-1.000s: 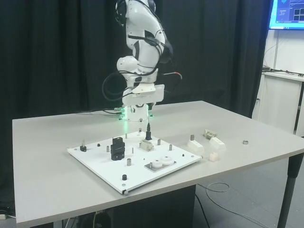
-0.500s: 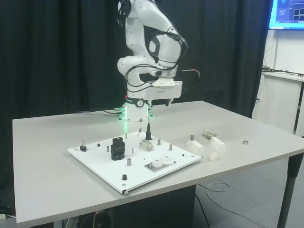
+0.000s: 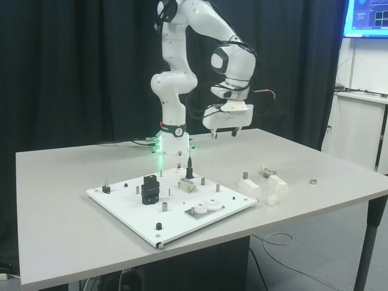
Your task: Pick square peg 4.
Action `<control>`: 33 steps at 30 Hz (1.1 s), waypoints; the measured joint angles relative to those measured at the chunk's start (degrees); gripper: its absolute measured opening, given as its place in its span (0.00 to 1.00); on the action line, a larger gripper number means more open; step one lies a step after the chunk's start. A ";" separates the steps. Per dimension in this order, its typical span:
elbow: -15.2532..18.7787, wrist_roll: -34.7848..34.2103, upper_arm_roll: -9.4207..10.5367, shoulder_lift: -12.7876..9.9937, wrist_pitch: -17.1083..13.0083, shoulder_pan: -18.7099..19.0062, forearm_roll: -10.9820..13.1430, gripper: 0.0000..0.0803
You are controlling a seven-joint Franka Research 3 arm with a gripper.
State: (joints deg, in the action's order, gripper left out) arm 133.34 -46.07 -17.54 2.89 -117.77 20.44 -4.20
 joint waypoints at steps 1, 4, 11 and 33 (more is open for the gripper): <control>-0.45 0.00 0.00 -0.70 -0.05 0.29 0.31 1.00; -1.74 0.00 0.00 -2.84 -0.35 1.01 1.44 1.00; -4.67 -0.06 0.05 -7.86 -1.19 2.09 4.77 1.00; -12.61 -7.57 1.29 -20.43 -2.56 2.46 10.71 1.00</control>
